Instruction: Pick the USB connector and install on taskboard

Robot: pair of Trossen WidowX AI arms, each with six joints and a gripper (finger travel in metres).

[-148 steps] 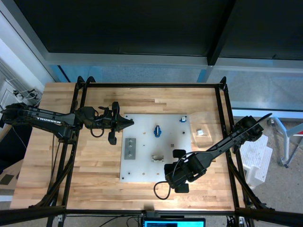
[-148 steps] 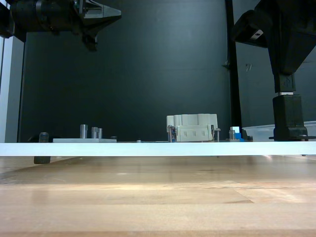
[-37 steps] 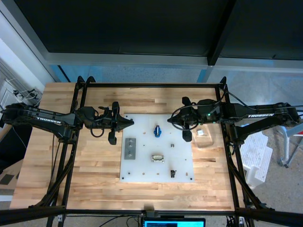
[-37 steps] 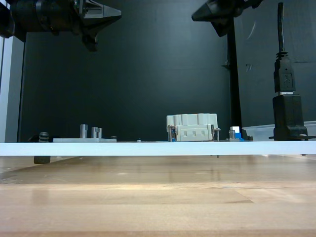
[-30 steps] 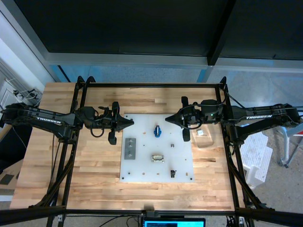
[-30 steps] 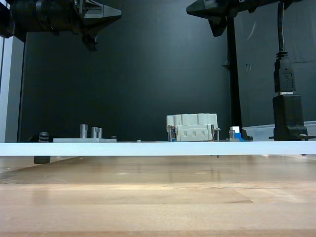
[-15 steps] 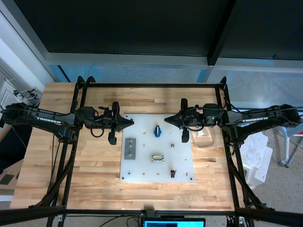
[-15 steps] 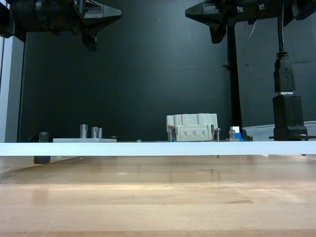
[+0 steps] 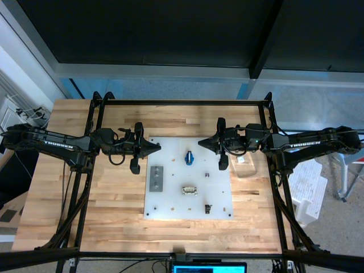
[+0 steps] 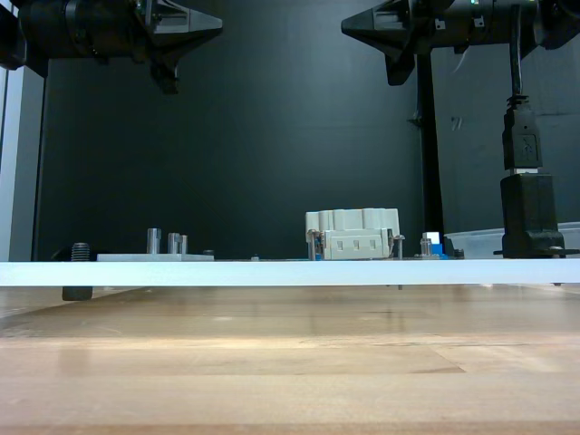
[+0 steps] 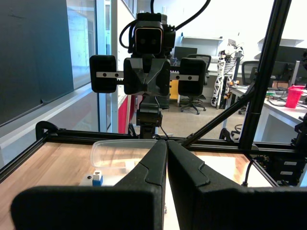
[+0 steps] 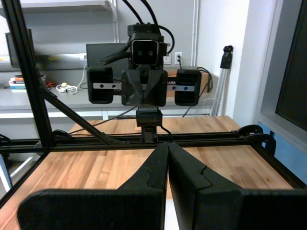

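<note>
USB connector [image 10: 524,136] upright in the small black socket [image 10: 530,217], near right on the taskboard [image 9: 170,196], well apart from both grippers.
The left gripper [image 9: 157,147] hangs above the board's far left edge and the right gripper [image 9: 201,142] above its far right part. Their tips point at each other, and each has its jaws clenched on nothing. The flat white square board lies on the wooden worktop [image 9: 114,210]. It carries one grey rectangular block [image 9: 155,178], one blue knob [image 9: 189,157] and one metal multi-pin socket [image 9: 189,190]. One black cable [image 10: 514,77] rises straight from the connector. One clear plastic tray [image 9: 250,168] sits on the worktop just right of the board.
</note>
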